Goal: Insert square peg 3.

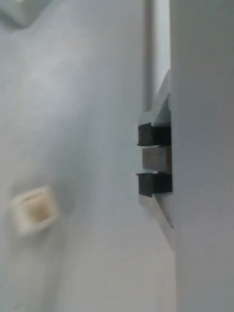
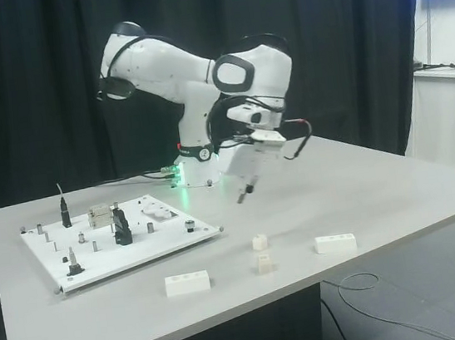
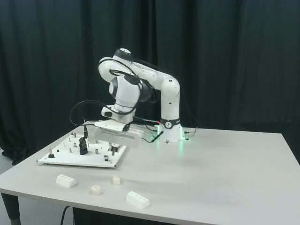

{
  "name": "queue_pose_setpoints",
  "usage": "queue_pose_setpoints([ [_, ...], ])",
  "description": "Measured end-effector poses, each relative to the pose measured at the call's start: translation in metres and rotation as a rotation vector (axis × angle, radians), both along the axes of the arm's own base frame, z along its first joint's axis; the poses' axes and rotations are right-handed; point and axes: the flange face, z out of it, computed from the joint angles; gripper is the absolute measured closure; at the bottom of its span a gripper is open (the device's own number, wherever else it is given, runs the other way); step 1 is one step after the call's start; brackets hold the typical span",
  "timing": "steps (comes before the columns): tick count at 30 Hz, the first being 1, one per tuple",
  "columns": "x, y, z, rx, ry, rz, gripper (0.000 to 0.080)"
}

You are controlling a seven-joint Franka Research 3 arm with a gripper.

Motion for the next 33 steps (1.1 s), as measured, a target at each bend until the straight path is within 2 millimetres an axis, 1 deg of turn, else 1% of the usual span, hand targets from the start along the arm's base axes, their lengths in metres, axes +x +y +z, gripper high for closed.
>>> queue_pose_setpoints([
  [15, -0.037, -0.081, 0.028, 0.000, 0.133, 0.011, 0.0689],
  [25, -0.067, -0.134, 0.029, 0.034, 0.192, 0.065, 0.0689],
  [33, -0.091, -0.166, 0.028, 0.068, 0.213, 0.095, 0.0689],
])
